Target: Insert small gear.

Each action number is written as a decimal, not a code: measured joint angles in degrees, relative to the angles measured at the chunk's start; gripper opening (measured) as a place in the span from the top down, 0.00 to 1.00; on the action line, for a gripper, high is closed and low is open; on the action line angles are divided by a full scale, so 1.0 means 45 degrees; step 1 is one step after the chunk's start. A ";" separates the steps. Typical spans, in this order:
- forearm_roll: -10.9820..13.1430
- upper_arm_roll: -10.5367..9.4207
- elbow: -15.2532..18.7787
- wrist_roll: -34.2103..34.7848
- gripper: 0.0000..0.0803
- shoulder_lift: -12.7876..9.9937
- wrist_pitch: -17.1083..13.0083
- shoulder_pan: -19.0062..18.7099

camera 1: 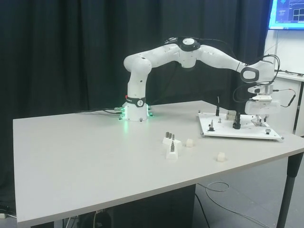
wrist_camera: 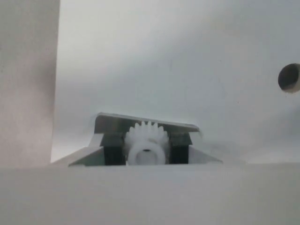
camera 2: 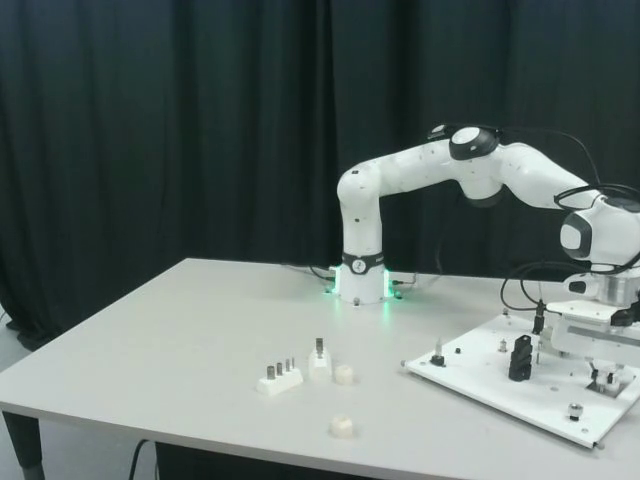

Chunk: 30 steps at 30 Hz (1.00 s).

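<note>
**A:** What are the jaws (wrist_camera: 146, 152) doing?

**B:** They are clamped on the small white toothed plastic gear (wrist_camera: 146, 142), one black pad on each side, so it can't slip or spin.

**A:** Where is the gear?

**B:** Up in the air, over the flat white board (camera 1: 237, 131) at the far end of the grey bench (camera 1: 95, 152).

**A:** Which way does it point?

**B:** Its middle hole faces the wrist camera. I think the hole's line points down at the board, ready for a peg.

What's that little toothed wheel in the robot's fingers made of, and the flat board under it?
The small gear looks like white plastic: matt, evenly pale, with crisp moulded-looking teeth. The board is a white, smooth flat plate, possibly plastic or painted metal; its look alone doesn't settle which. The gripper pads holding the gear appear black, perhaps rubber.
</note>
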<state>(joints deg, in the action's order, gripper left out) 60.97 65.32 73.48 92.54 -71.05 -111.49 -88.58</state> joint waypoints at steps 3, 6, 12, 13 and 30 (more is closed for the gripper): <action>-0.0010 -0.0041 -0.0001 0.0011 0.75 0.0000 -0.0044 0.0000; -0.0031 -0.0093 -0.0001 0.0061 0.75 -0.0001 -0.0104 0.0000; -0.0141 -0.0133 -0.0044 0.0125 0.75 0.0000 -0.0136 0.0000; -0.0143 -0.0140 -0.0054 0.0127 0.75 0.0000 -0.0137 0.0000; -0.0248 -0.0221 -0.0189 0.0150 0.75 0.0002 -0.0137 0.0000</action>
<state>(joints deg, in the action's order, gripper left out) 59.85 64.32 72.63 93.21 -71.04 -112.11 -88.58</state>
